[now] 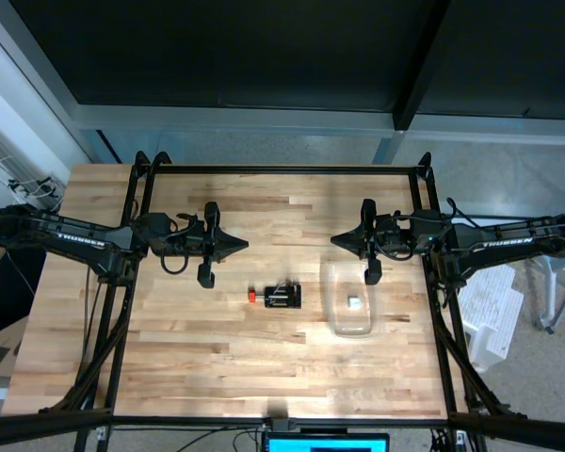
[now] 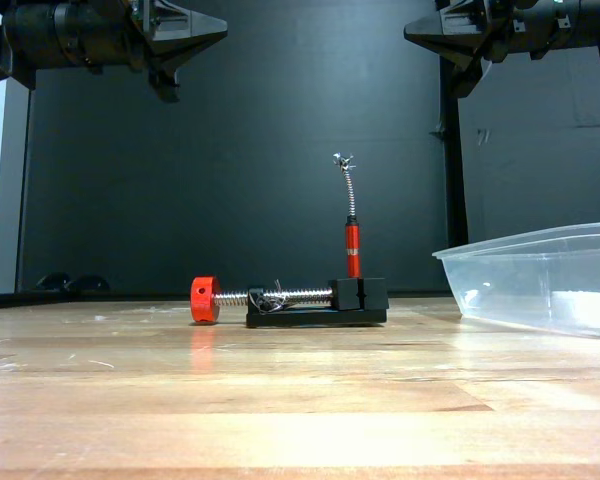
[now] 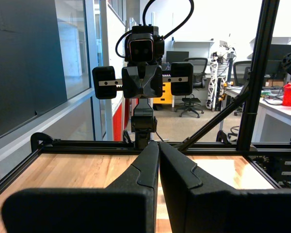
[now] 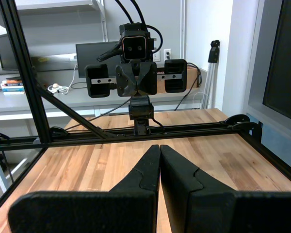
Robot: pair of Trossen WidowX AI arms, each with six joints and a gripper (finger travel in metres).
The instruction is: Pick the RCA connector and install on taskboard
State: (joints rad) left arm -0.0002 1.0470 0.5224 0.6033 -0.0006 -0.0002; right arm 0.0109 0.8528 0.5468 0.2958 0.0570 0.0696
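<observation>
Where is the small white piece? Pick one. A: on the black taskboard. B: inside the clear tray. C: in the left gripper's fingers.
B: the white piece lies inside the clear tray, right of the taskboard; left gripper and right gripper hang shut above the table, empty.

Matte black arms [image 1: 38, 229] with white lettering [image 1: 80, 237], looped black cables [image 1: 174, 263], left hand [image 1: 244, 245] and right hand [image 1: 335, 241] with tapered fingers

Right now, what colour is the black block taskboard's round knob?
Red knob, low view; left gripper, right gripper shut overhead.
</observation>
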